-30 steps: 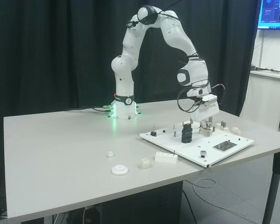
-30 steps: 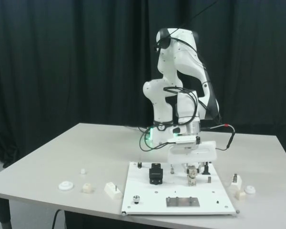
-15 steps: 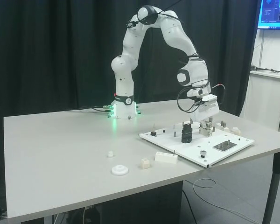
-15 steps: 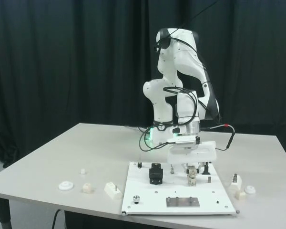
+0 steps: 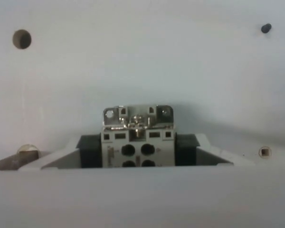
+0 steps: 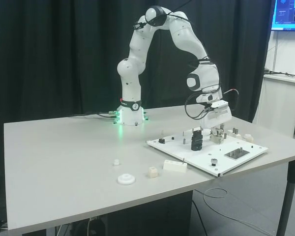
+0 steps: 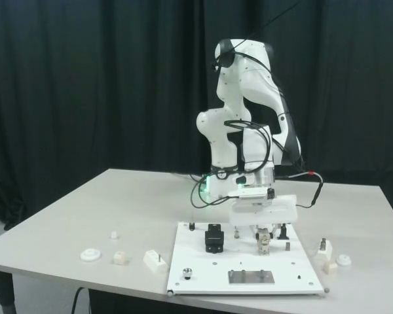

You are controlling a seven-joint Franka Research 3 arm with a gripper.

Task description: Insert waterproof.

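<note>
Black curtain [image 6: 64, 49] hangs behind the grey table [image 6: 64, 147], and a screen [image 6: 288, 14] glows in one upper corner of the first room view. At the table's far edge the white arm [image 6: 137, 54] stands on its base, where a green light [image 6: 119, 118] shines. It arches up and over, then drops to a white board [image 6: 177, 145] lying near the front corner of the table.

Over the middle of that board the gripper [image 6: 217, 131] points straight down. From the wrist, its black pads [image 5: 90, 149] sit flush against both sides of the plug [image 5: 138, 142], so it is clamped on it (no gap shows on either side). The plug is a white body with four round holes in its face and a metal clip on one end. It sits low over the board; whether it touches the board, I cannot tell. A round hole [image 5: 22, 39] and a black screw [image 5: 266, 28] mark the board beyond it.

Beside the gripper on the board stands a black block [image 6: 196, 140], close but apart from it. Nearer the front edge lie a metal plate [image 6: 236, 154] and a small knob [image 6: 214, 162].

Off the board, on the bare table, sit a white bar [image 6: 174, 165] with a thin pin, just beside the board's edge, then a cube [image 6: 152, 171], a white disc [image 6: 126, 179] and a small cap [image 6: 116, 161], each apart from the others.
</note>
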